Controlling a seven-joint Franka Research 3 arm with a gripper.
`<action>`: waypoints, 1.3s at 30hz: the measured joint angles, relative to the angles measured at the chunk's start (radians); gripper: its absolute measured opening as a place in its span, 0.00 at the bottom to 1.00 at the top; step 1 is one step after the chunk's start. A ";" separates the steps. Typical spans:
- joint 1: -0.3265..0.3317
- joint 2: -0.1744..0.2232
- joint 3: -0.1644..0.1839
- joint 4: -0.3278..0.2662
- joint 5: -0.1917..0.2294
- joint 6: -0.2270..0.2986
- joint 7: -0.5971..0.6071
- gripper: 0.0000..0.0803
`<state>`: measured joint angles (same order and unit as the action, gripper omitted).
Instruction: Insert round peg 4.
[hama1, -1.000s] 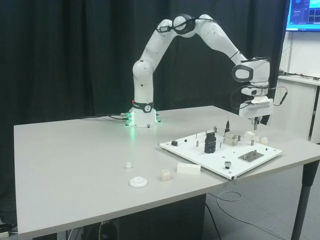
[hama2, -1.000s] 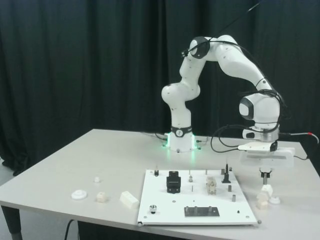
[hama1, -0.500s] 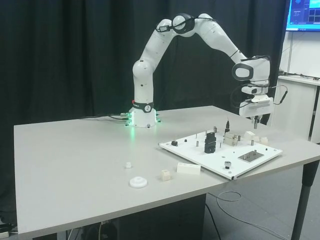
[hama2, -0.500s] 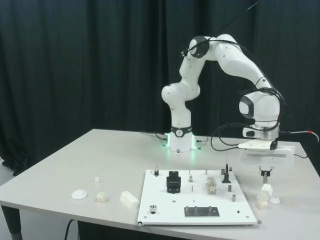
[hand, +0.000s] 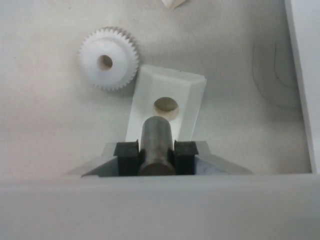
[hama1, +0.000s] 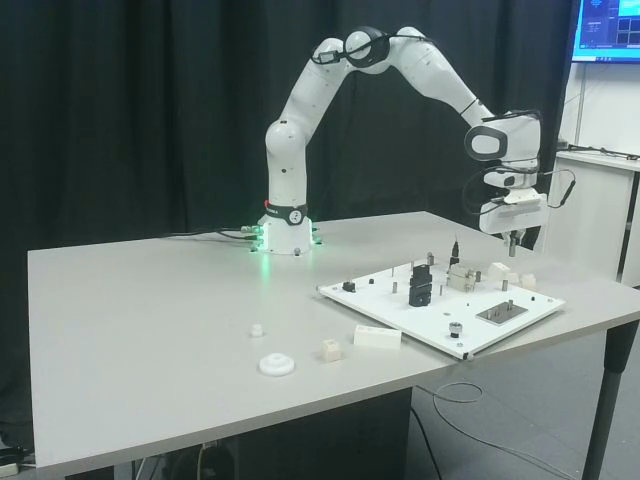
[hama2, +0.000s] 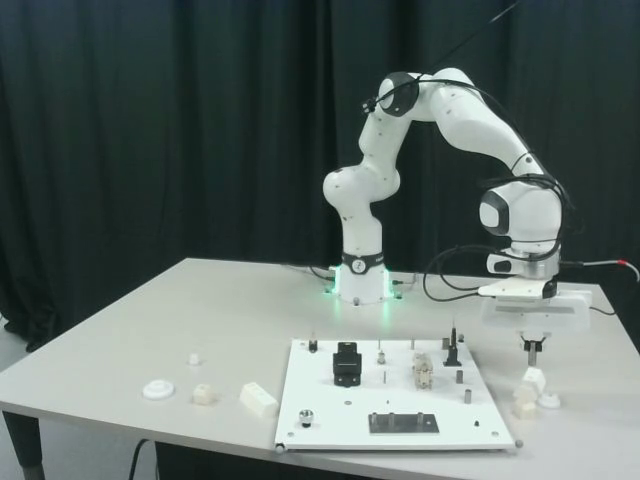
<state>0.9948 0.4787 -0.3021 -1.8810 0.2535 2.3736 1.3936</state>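
Note:
A grey round peg (hand: 156, 145) stands upright between the black pads (hand: 126, 157) of my gripper (hand: 156, 159), which is shut on it. Straight below it lies a white block (hand: 172, 97) with a round hole, on the table beside a white gear (hand: 109, 58). In the room views my gripper (hama2: 531, 347) hangs with the peg (hama1: 511, 243) above the white parts (hama2: 533, 381) just off the right side of the white board (hama2: 392, 412). The board (hama1: 440, 310) carries several pegs and fixtures.
A black fixture (hama2: 346, 363) and a dark plate (hama2: 403, 423) sit on the board. On the table to the board's left lie a white block (hama2: 259, 400), a small cube (hama2: 203, 395), a gear (hama2: 158, 389) and a small ring (hama2: 193, 358). The board's edge (hand: 304, 75) runs close by.
My gripper has risen with the peg in it, lifting clear of the white parts beside the board. Nothing else has moved.

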 joint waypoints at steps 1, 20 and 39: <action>0.000 0.000 0.000 0.000 0.000 0.000 0.000 0.18; 0.001 0.000 -0.043 0.031 -0.067 0.000 -0.018 0.18; -0.010 0.000 -0.237 0.082 -0.078 -0.116 -0.248 0.18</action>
<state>0.9844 0.4785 -0.5394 -1.7991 0.1751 2.2571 1.1460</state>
